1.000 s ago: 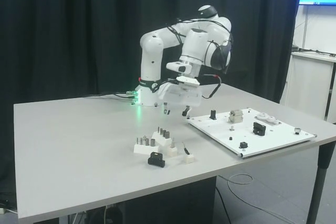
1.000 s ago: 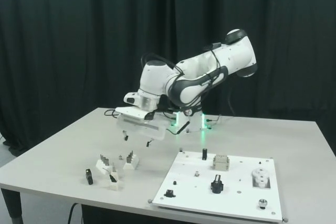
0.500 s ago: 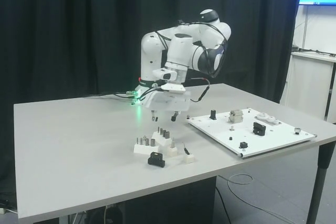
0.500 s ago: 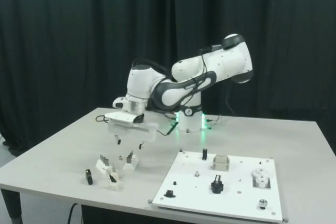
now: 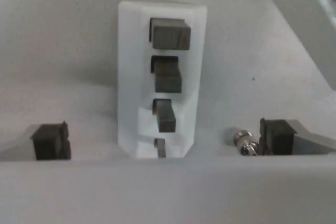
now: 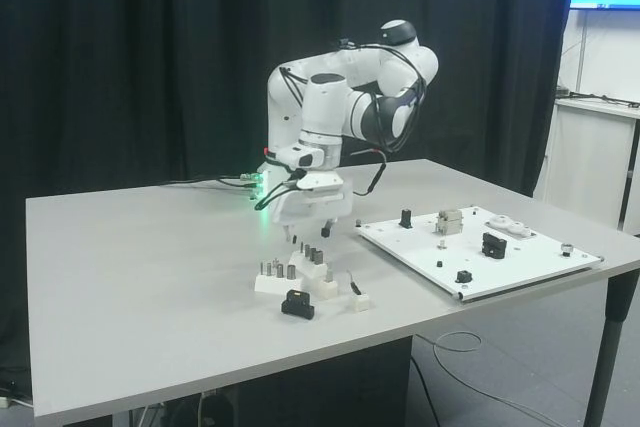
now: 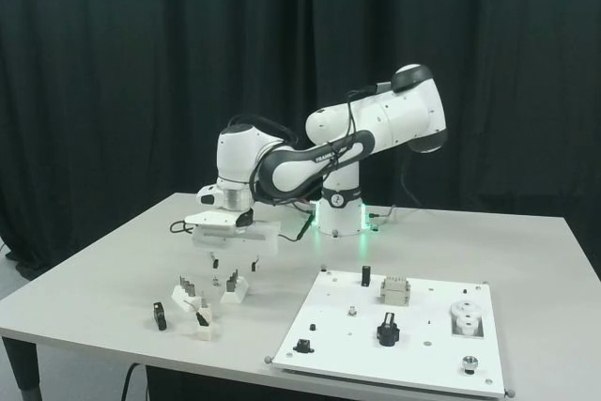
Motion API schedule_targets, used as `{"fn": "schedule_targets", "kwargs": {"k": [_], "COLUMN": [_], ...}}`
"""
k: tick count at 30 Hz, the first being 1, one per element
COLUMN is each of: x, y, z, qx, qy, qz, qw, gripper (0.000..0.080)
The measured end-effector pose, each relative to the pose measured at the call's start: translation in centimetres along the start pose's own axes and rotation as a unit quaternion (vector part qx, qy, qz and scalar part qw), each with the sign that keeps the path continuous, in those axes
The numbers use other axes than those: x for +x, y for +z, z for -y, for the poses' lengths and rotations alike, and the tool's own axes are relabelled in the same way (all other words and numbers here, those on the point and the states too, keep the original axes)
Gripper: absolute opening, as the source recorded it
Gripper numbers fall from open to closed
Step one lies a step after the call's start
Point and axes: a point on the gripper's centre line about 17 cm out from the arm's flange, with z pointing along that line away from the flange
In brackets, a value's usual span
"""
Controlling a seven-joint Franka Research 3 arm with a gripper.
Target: Pick square peg 2.
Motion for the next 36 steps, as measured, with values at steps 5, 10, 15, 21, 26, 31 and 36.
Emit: {"fn": "schedule_targets", "kwargs": {"k": [5,10,15,21,26,31,36], "x": [-0.1,-0.1,-0.2,-0.3,-0.3,-0.2,-0.1], "y": [0.6,1.0,1.2,1.4,1.7,1.8,1.9], "z": [0.3,0.5,0.6,0.6,0.7,0.6,0.5], "qx": [0.005,0.007,0.008,0.008,0.009,0.009,0.01], "qy": [-0.002,-0.005,-0.006,-0.007,-0.007,-0.007,-0.007], "qz": [0.001,0.003,0.005,0.007,0.009,0.009,0.009], "qw": [1.0,1.0,0.9999,0.9999,0.9999,0.9999,0.9999], "gripper": [0.08,0.08,0.08,0.08,0.08,0.08,0.08]}}
